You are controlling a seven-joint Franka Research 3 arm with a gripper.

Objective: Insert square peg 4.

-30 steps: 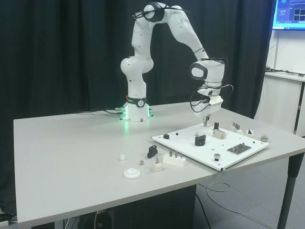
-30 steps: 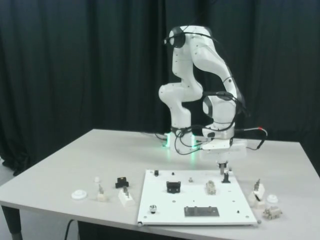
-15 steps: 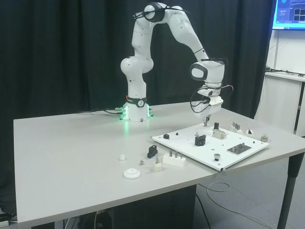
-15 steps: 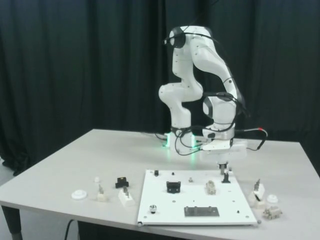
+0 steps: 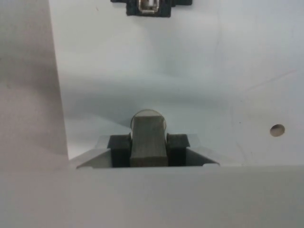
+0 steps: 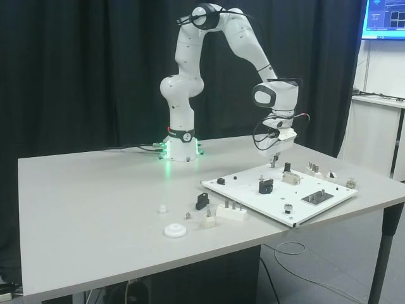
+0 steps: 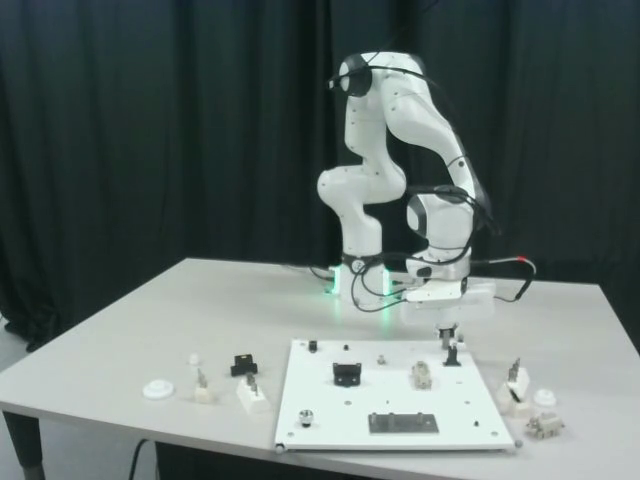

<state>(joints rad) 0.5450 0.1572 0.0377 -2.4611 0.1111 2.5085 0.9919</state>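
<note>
In the wrist view my gripper point(image 5: 148, 152) is shut on a grey square peg point(image 5: 148, 137), gripped between two black pads point(image 5: 120, 149). The peg's tip points down at the white board point(image 5: 199, 71), next to the board's edge over the grey table point(image 5: 23, 95). In the room views the gripper point(image 6: 273, 159) point(image 7: 445, 336) hangs just above the far side of the board point(image 6: 253, 193) point(image 7: 300, 400), beside a small black fixture point(image 6: 288, 167) point(image 7: 454, 352). I cannot tell which hole lies under the peg.
On the board stand a black block point(image 6: 265, 186), a grey plate point(image 6: 316, 197) and a black socket point(image 5: 148, 5). Left of the board lie a white holder point(image 6: 231, 212), a black part point(image 6: 202, 201) and a white disc point(image 6: 174, 231). Small parts point(image 6: 313, 168) lie on the right.
The wrist and gripper have risen very slightly with the peg still held. Nothing else on the table has moved.
</note>
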